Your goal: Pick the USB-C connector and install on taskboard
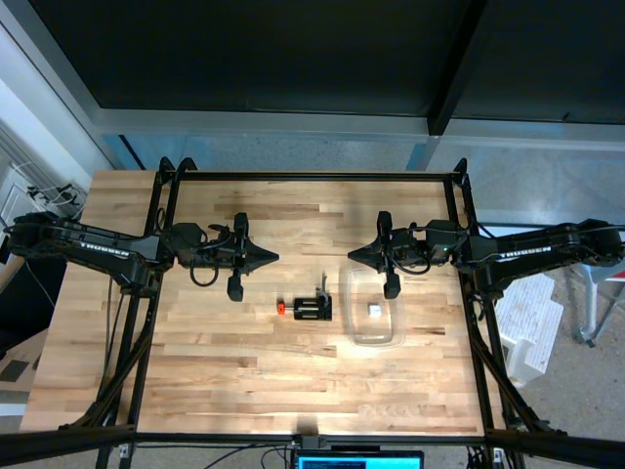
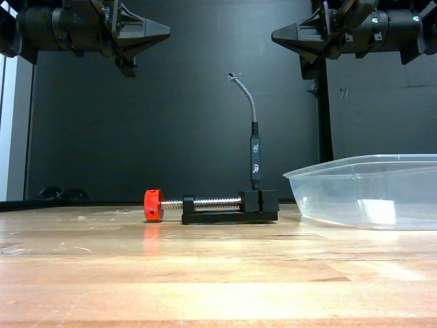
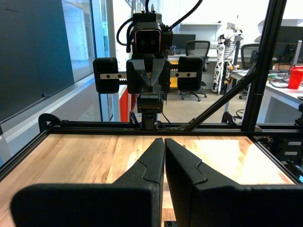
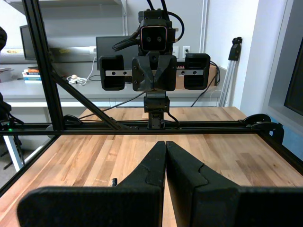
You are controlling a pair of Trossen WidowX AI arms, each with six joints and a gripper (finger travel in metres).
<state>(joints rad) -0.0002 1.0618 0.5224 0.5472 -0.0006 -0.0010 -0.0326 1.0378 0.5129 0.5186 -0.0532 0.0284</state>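
High view: two robot arms face each other across a wooden table [image 1: 215, 371], both held well above it. The left gripper [image 1: 271, 258] points inward from the left and the right gripper [image 1: 354, 256] points inward from the right, with a clear gap between their tips. Each wrist view shows its own pair of black fingers pressed together with nothing between them.

The taskboard [image 1: 312, 310], a small black block, lies on the wood nearer the table's front edge than either gripper, roughly below the gap between them. Its orange-red knob [image 1: 281, 307] points toward the left arm. The low view shows a threaded metal screw [image 2: 212, 202] joining the knob to the block. From the block's right end a thin black upright part [image 2: 255, 154] rises and curves into a flexible metal neck.

Just to the right of the taskboard sits a clear plastic tray [image 1: 391, 337], below the right gripper. A small white square piece [image 1: 373, 309] lies inside it.

The USB-C connector cannot be picked out in any view; whether it is in the tray or elsewhere on the table cannot be told. Neither gripper touches the taskboard or the tray.
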